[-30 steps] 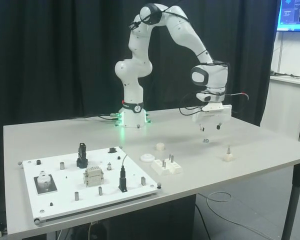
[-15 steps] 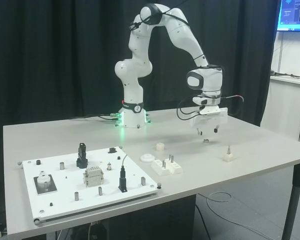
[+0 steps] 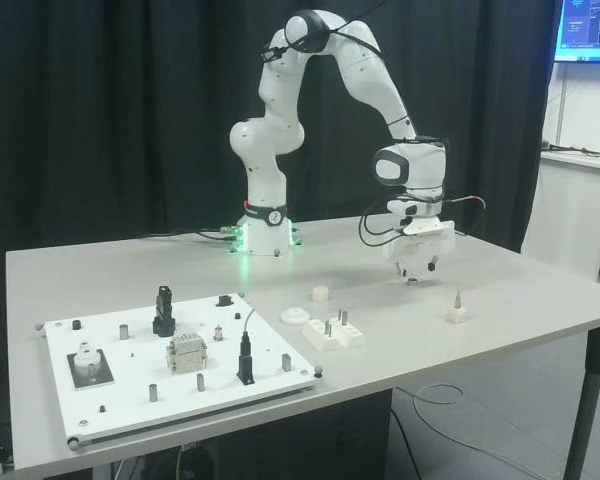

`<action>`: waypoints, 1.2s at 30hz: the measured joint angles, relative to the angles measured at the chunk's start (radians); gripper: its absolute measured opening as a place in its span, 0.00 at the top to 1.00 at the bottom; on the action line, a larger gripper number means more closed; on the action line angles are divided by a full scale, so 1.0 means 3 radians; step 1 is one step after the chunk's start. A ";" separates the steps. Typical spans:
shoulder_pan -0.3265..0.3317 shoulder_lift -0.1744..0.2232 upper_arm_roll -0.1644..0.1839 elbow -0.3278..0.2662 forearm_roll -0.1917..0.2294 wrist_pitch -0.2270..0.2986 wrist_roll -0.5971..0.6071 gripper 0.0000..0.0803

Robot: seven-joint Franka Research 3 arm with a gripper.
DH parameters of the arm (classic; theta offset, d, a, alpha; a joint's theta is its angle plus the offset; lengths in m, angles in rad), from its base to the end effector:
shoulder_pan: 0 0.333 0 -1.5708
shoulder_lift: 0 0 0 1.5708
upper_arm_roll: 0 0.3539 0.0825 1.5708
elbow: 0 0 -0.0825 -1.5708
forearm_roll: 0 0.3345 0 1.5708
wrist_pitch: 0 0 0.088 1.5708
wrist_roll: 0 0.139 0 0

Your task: Pick bolt 4.

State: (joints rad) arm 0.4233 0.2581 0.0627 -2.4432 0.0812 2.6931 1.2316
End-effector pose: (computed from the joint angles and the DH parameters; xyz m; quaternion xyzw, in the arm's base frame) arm 0.4198 0.2204 0.2472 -0.9166 0.3989 0.0220 0.0135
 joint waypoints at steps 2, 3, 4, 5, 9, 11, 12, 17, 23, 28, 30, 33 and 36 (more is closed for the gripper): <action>0.0000 0.0017 -0.0001 0.0000 -0.0007 0.0029 0.0002 0.00; 0.0000 0.0025 -0.0001 0.0000 -0.0009 0.0042 0.0003 0.00; 0.0000 0.0034 -0.0002 0.0000 -0.0010 0.0056 0.0003 0.00; -0.0001 0.0044 -0.0004 0.0000 -0.0011 0.0072 0.0004 0.00; -0.0001 0.0081 -0.0012 0.0001 -0.0013 0.0127 0.0004 0.00; -0.0002 0.0098 -0.0017 0.0001 -0.0014 0.0156 0.0004 0.00; -0.0002 0.0107 -0.0019 0.0001 -0.0014 0.0169 0.0004 0.00; -0.0003 0.0150 -0.0026 0.0003 -0.0015 0.0226 0.0004 0.00; -0.0003 0.0183 -0.0029 0.0009 -0.0028 0.0233 0.0039 0.00; -0.0001 0.0193 -0.0027 0.0010 -0.0068 0.0231 0.0112 0.00; 0.0000 0.0194 -0.0025 0.0010 -0.0092 0.0229 0.0148 0.00; 0.0000 0.0195 -0.0022 0.0010 -0.0138 0.0223 0.0218 0.00; 0.0001 0.0195 -0.0019 0.0010 -0.0206 0.0215 0.0292 0.00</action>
State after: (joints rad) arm 0.4236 0.3166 0.0568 -2.4403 0.0195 2.7577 1.3193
